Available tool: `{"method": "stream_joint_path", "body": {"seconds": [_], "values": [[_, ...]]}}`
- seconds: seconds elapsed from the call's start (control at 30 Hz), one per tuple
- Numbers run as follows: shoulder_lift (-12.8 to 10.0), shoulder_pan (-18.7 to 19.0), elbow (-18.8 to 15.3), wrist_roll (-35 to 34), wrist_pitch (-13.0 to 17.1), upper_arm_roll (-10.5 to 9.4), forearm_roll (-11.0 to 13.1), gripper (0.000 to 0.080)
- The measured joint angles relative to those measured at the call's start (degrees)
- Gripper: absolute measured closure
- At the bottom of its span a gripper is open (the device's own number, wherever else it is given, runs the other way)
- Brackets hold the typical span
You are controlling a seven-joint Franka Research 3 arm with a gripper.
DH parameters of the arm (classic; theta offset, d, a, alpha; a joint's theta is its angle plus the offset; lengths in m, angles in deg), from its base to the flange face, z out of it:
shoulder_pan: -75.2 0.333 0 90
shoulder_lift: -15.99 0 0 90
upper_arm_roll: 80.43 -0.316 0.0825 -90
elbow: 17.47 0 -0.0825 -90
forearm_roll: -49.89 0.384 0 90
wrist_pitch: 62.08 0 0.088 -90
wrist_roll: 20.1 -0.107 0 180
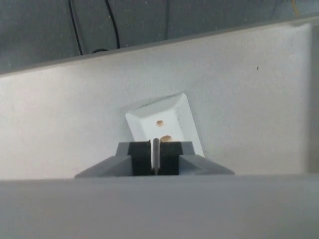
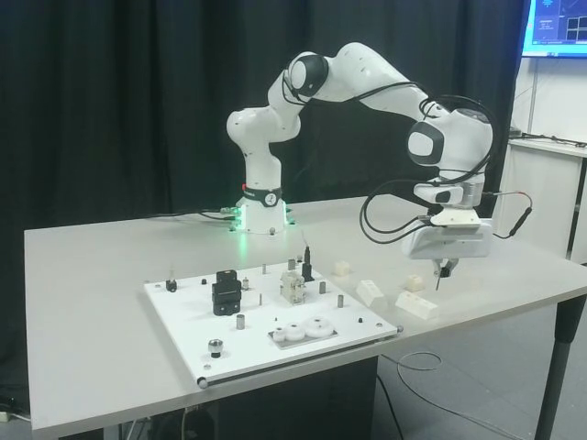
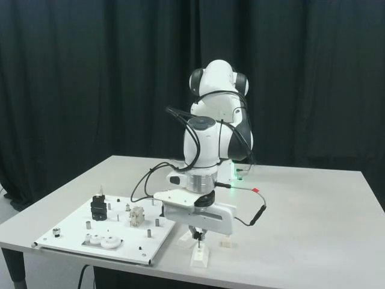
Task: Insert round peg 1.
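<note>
**Peg held above block, not yet inserted**

The white arm's end effector (image 2: pixel 441 269), right of centre in the first room view, was closed on a thin grey peg (image 1: pixel 155 155). The peg hung just above a white block (image 1: pixel 164 122) on the grey bench (image 2: pixel 83 266). In the wrist view, centre frame, two holes in the block lay beyond the peg's tip. Insertion appeared still to come.

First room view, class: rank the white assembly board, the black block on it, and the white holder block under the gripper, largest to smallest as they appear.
1. White assembly board
2. Black block
3. White holder block

The last two look close; the ranking between them is unsure.
</note>
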Motion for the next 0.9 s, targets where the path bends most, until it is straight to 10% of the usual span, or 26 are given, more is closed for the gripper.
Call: {"method": "stream_joint_path", "body": {"seconds": [0.9], "values": [[0.0,0.2,0.2,0.0,0.0,0.01,-0.5,0.0771]]}}
